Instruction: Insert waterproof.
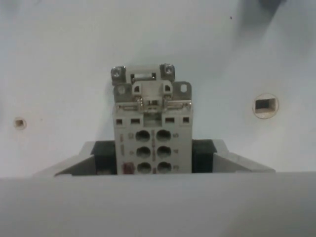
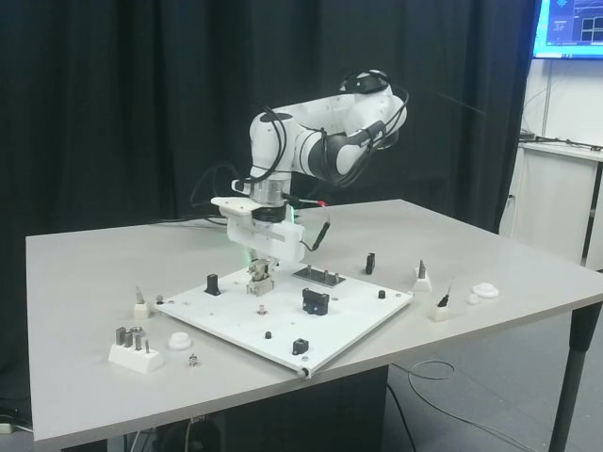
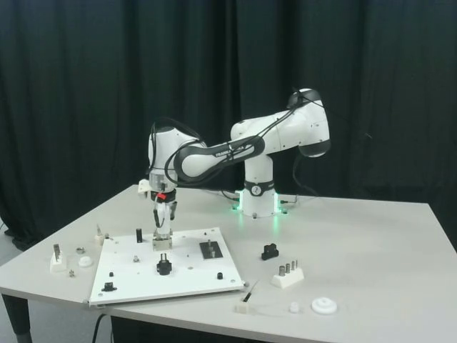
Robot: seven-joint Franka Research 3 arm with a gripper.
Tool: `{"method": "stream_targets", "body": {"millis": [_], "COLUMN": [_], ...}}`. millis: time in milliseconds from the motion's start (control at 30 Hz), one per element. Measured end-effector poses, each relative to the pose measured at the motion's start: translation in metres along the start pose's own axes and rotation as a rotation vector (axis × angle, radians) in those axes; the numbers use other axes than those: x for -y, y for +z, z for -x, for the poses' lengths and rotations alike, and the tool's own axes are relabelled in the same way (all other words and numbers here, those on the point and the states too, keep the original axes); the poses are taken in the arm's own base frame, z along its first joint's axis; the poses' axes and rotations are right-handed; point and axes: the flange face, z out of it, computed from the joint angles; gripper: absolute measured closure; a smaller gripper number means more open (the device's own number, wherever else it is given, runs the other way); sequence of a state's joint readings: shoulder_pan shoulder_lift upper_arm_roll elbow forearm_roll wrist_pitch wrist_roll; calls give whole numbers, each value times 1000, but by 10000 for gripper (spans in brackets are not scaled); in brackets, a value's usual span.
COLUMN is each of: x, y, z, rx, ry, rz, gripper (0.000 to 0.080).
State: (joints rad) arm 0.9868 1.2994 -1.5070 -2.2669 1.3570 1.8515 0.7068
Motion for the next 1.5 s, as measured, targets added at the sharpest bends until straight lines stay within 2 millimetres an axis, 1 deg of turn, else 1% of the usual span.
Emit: {"method": "stream_targets", "body": {"millis": [233,733,1500], "x": [-2,0,-7], "y": [0,0,0], "z": [2,5,-2], "rx": [-14,-23,20], "ry": [3,9,45], "rz": [-8,-33,-57], "gripper": [491,491,491]}}
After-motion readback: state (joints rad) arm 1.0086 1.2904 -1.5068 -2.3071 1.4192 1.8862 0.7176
